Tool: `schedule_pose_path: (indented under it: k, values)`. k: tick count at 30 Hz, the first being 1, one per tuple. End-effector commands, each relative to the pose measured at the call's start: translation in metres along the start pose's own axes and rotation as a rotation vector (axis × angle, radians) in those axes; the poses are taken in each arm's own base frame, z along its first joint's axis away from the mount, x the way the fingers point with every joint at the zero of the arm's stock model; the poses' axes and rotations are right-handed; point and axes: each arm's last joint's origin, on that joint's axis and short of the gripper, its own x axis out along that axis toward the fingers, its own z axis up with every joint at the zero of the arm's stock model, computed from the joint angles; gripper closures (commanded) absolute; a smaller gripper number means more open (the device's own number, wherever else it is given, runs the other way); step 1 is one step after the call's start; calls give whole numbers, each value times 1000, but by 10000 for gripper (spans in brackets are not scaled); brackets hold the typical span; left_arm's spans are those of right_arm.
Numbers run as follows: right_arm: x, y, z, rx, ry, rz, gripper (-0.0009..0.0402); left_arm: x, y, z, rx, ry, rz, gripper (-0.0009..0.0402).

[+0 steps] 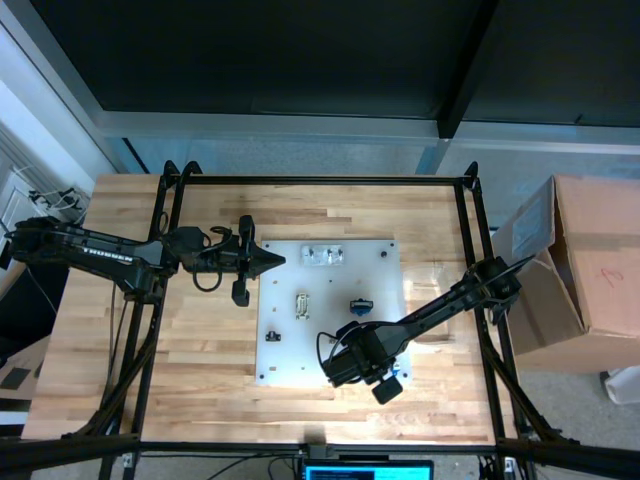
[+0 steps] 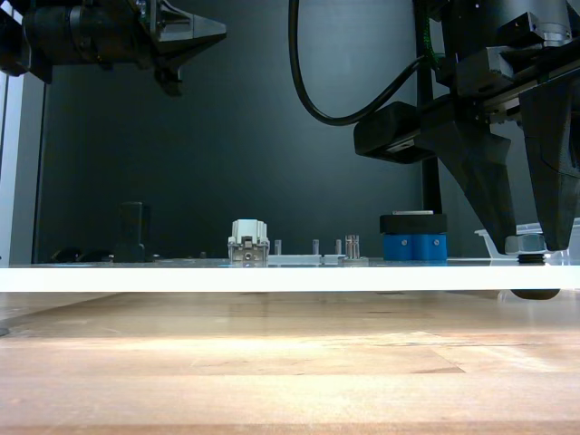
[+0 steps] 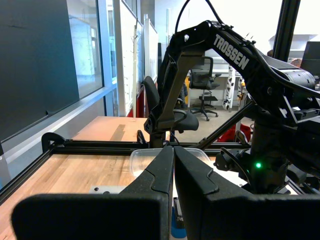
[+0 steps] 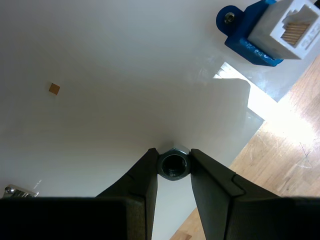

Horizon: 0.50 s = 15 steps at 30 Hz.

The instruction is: Pick the M12 nut and place it on its threads and fasten

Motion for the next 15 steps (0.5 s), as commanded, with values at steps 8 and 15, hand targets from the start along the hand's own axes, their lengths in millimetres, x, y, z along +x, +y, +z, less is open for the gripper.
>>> schedule_pose_path:
  k: [8,15]
  values:
    - [-1,0,1,-6,-7,-9,309,0,0,0,0,0,0,393]
    - [-8,-1,2,-11,11,-8,250,0,0,0,0,0,0,393]
